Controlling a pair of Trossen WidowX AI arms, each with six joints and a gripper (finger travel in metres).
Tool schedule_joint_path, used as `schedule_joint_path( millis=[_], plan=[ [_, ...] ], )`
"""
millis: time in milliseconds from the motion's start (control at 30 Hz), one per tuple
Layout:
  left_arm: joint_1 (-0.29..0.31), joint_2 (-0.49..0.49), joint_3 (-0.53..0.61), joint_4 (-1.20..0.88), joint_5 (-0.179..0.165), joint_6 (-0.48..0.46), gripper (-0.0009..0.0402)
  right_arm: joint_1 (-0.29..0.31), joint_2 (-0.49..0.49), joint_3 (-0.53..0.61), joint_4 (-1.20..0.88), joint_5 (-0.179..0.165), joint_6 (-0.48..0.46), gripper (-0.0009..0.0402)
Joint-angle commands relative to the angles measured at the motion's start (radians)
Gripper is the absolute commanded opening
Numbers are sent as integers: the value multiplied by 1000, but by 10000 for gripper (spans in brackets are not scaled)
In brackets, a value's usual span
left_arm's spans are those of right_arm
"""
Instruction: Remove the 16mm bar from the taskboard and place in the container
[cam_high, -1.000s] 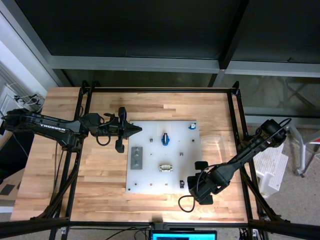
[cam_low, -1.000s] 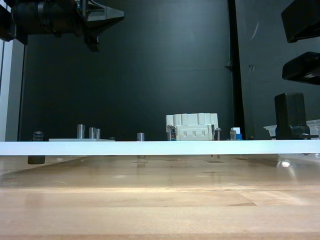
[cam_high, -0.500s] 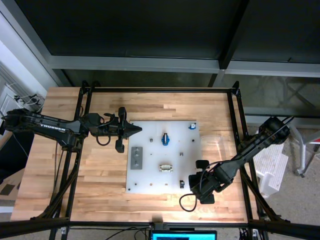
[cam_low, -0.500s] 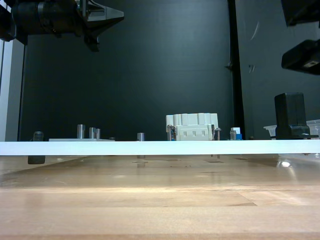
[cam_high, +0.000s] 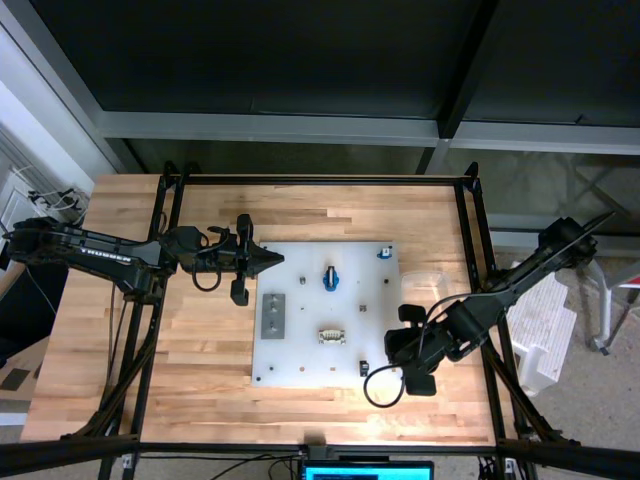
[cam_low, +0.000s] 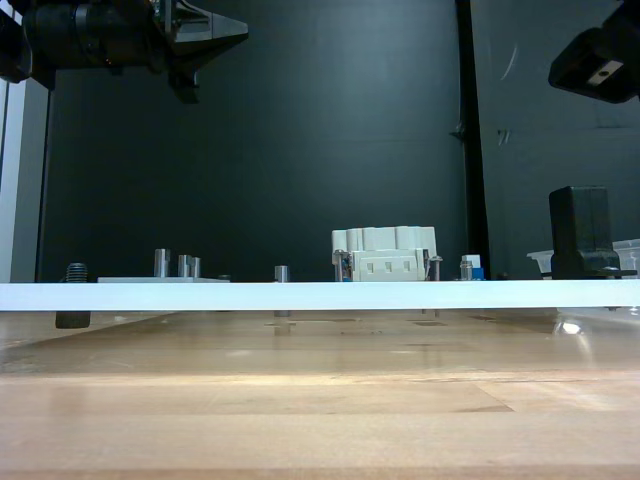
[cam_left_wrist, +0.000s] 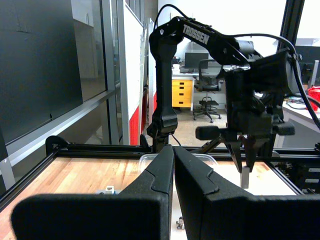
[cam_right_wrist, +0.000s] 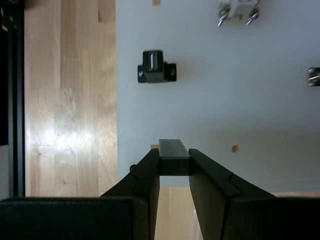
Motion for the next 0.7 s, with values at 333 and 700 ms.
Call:
schedule_joint_path(
  millis=[333, 700],
  plan=[
    [0, 0, 0, 0, 0, 0, 0, -41, -124, -27, -12, 82, 0, 7],
    [0, 0, 0, 0, 0, 0, 0, -108, -341, -205, -4, 108, 0, 7]
  ],
)
